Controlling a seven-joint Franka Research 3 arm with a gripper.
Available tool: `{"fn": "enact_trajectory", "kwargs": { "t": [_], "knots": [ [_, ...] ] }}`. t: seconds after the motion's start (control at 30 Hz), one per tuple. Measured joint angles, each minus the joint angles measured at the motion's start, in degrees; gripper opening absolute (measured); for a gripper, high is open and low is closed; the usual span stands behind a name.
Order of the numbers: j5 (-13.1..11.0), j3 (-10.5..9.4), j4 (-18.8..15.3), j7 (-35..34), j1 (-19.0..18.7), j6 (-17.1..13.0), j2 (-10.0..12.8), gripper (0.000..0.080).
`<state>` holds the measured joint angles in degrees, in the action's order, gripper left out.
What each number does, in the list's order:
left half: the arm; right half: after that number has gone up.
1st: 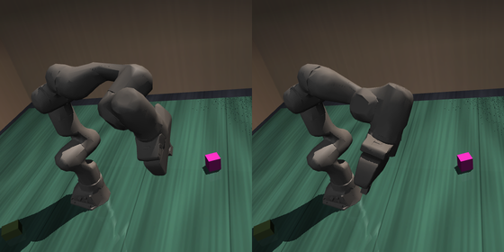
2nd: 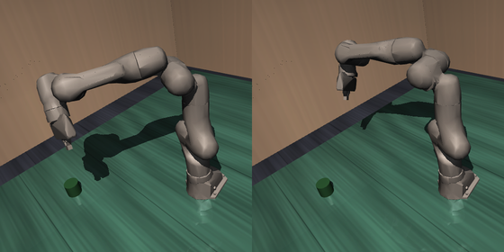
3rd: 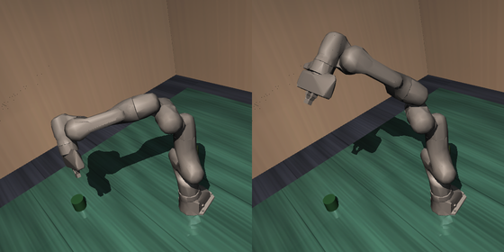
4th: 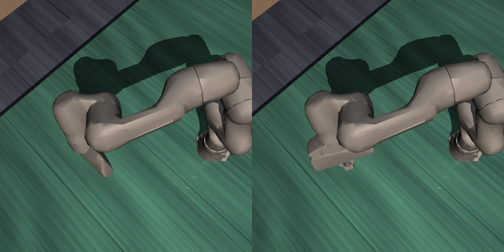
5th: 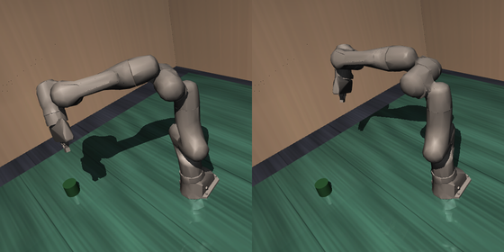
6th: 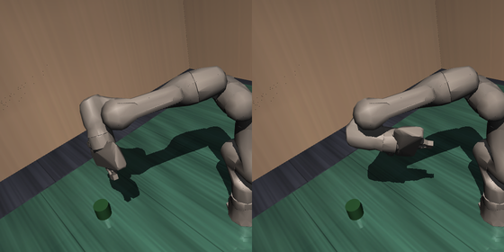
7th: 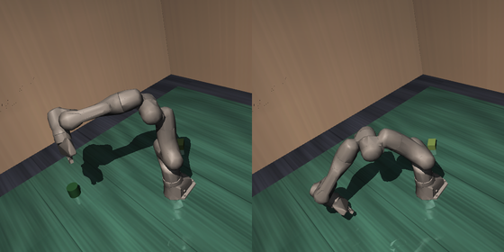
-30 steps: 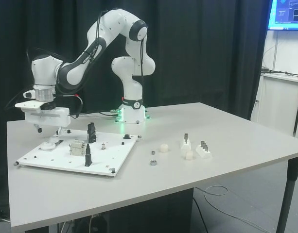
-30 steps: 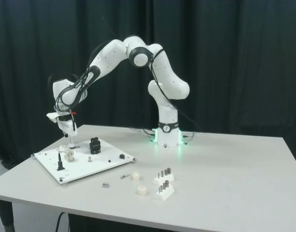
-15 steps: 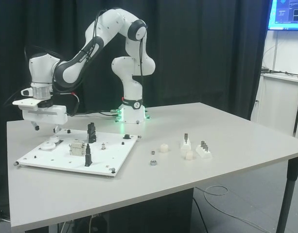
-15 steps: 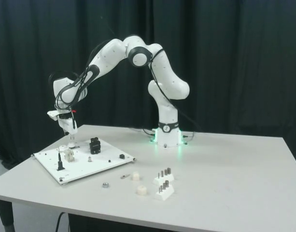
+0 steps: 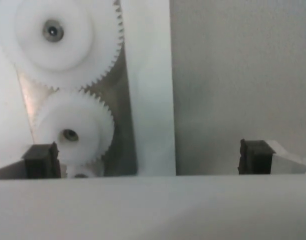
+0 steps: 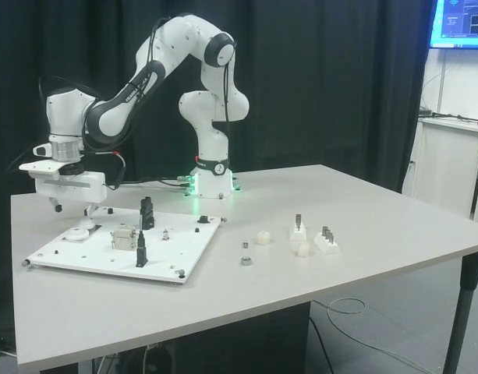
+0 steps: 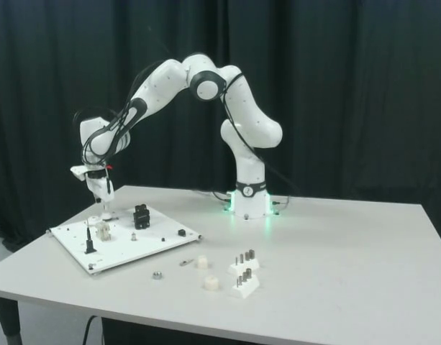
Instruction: Insert medium gear.
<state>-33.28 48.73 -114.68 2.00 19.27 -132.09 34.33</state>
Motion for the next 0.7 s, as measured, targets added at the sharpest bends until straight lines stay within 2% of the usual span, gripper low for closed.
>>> {"fn": "enact_trajectory", "kwargs": {
  "t": [0.23,0.7],
  "knots": [
    [-1.21,-0.45,0.0,0.21,0.02,-1.28,1.09,0.08],
    [-1.28,-0.62,0.02,1.33,0.26,-2.34,2.09,0.08]
  ]
}}
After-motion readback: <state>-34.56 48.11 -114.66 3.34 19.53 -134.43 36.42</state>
